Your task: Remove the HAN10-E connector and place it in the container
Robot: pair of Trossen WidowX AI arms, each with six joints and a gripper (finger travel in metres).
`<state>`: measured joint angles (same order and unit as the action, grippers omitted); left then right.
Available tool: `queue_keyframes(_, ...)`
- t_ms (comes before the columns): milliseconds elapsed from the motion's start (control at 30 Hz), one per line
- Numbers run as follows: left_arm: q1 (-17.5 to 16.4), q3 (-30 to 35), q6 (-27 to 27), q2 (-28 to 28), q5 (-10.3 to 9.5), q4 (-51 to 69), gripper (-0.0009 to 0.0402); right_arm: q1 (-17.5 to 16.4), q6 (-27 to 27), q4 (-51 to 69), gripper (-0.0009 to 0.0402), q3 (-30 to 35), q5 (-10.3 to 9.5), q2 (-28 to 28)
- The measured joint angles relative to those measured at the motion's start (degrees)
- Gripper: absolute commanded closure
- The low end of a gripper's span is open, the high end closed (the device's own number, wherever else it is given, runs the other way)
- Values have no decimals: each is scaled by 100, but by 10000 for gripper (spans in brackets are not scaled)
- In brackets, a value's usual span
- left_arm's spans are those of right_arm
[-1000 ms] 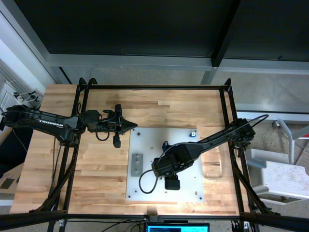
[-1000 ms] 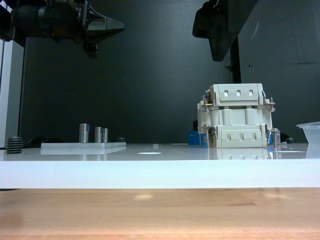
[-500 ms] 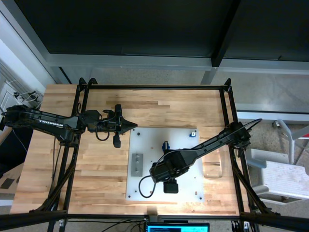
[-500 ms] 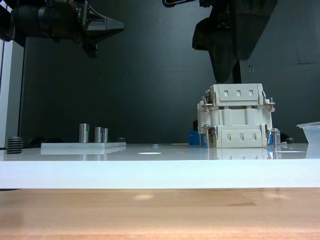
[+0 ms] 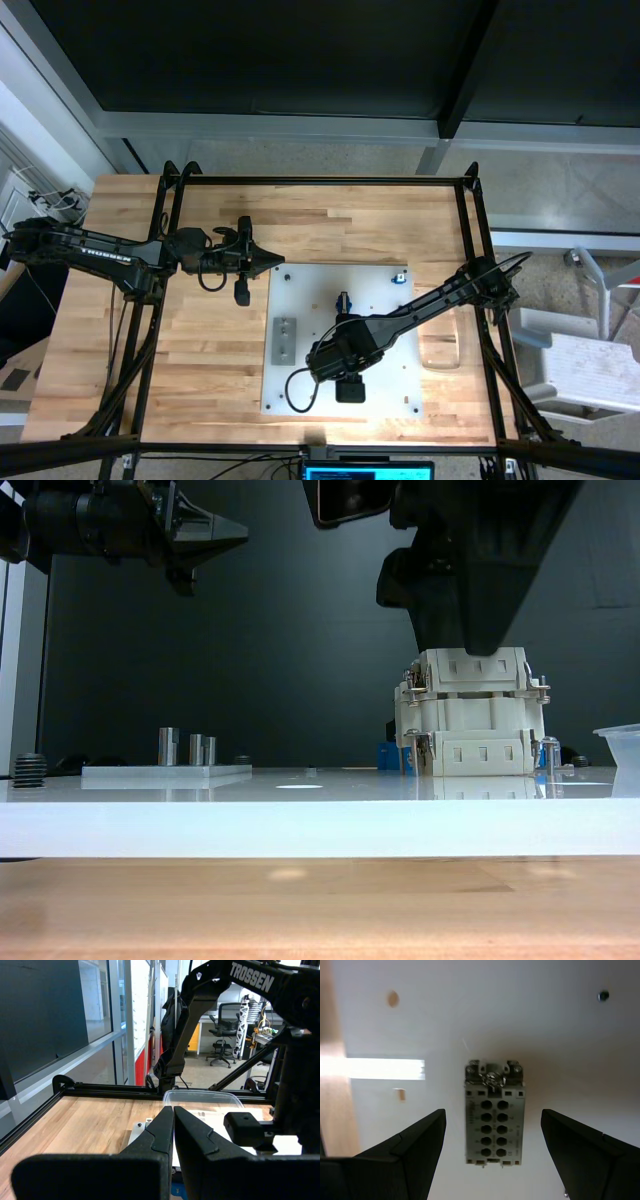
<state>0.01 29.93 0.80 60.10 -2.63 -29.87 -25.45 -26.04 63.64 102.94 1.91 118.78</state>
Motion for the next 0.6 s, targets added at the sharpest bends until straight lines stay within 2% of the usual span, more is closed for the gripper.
queue_keyframes(367, 0, 2, 0, 0, -2, -7, 393, -4, 20, -282, 139, -273, 0, 33)
queue_keyframes(600, 0, 0, 0, 0, 0, 4, 393, -4, 116, -308, 165, -280, 0, 33)
